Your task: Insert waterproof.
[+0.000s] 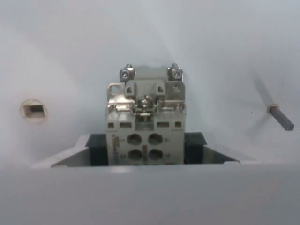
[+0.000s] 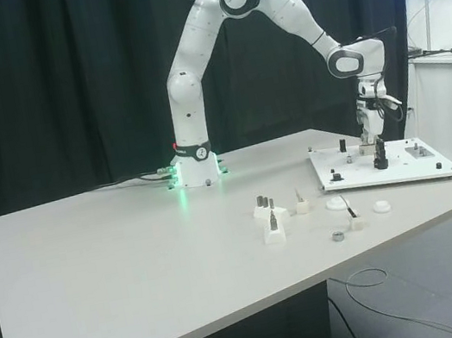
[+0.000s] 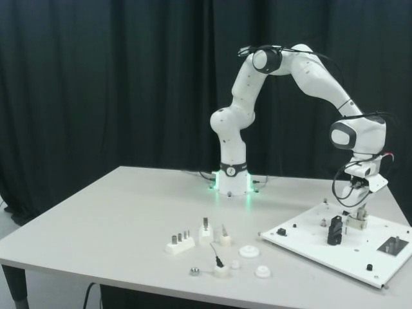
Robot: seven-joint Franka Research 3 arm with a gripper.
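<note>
Nearest our wrist camera sits the waterproof connector (image 1: 145, 124), its four round sockets facing us, centred low in the frame and seated in a black socket (image 1: 194, 147). Our gripper (image 2: 374, 145) hovers over the white board (image 3: 335, 248) at right; its grip state we cannot tell.

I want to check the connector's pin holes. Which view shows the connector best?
The wrist view: the connector fills the centre, its four holes facing the camera. Both room views show only a small part under the claw on the white board.
</note>
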